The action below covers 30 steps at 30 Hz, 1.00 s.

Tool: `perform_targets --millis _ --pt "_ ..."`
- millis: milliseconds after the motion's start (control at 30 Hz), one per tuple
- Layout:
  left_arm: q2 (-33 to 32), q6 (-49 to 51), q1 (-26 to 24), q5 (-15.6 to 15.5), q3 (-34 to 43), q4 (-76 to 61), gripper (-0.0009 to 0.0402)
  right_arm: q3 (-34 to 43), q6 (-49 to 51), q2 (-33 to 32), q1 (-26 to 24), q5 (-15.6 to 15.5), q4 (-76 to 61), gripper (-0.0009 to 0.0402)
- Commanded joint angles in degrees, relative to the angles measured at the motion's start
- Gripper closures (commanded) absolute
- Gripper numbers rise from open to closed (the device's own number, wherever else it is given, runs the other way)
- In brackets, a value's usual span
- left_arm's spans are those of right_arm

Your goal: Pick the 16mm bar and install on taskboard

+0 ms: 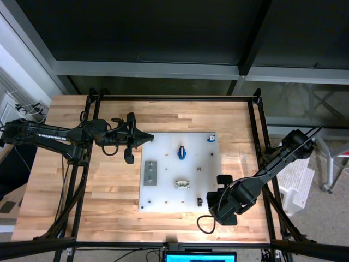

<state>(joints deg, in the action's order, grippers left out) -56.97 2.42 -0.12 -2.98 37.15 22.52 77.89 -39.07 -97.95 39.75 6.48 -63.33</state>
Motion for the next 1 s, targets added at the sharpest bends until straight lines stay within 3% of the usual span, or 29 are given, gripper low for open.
perform_targets --millis 33,1000 --pt "-0.02 0.00 0.02 0.02 0.00 0.00 0.0393 -0.04 0.09 -0.70 -0.02 0.02 0.09 0.0385" --pt "-0.02 0.02 0.00 0.02 0.00 0.00 0.0393 -0.94 -6.14 -3.13 -0.24 0.02 2.05 0.0385"
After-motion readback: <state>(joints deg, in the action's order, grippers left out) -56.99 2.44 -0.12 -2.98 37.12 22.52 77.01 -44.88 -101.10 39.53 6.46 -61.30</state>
